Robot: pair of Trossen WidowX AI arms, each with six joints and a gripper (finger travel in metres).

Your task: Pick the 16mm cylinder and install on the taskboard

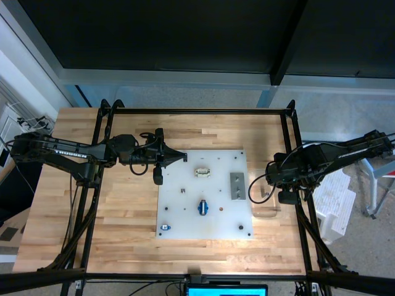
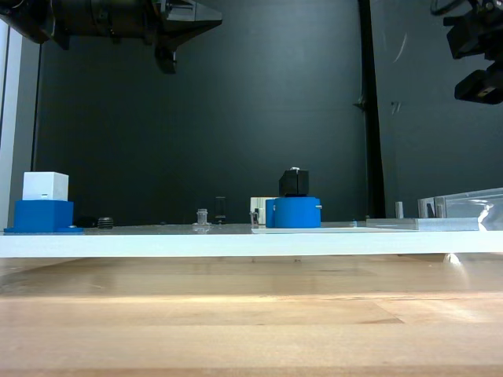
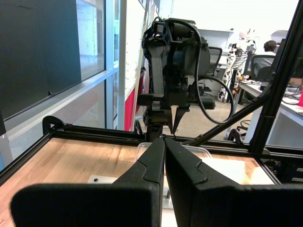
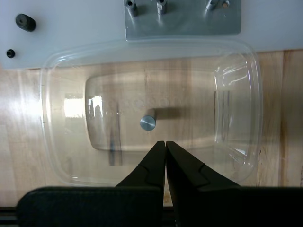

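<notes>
The 16mm cylinder (image 4: 147, 123), a small grey metal peg, stands on end in the middle of the clear plastic tray (image 4: 236, 94). My right gripper (image 4: 165, 144) hangs above the tray just beside the peg, shut and empty. From above, that right gripper (image 1: 276, 185) is off the right edge of the white taskboard (image 1: 185, 216). My left gripper (image 1: 183, 156) is held high over the board's far left corner, shut with nothing in it (image 3: 164, 140).
On the board sit a grey metal block (image 1: 237, 185) with pegs (image 4: 182, 21), a blue fitting (image 1: 203, 208), a beige connector (image 1: 201, 172) and a small blue-and-white part (image 1: 164, 228). The black frame rails (image 1: 296, 154) border the table.
</notes>
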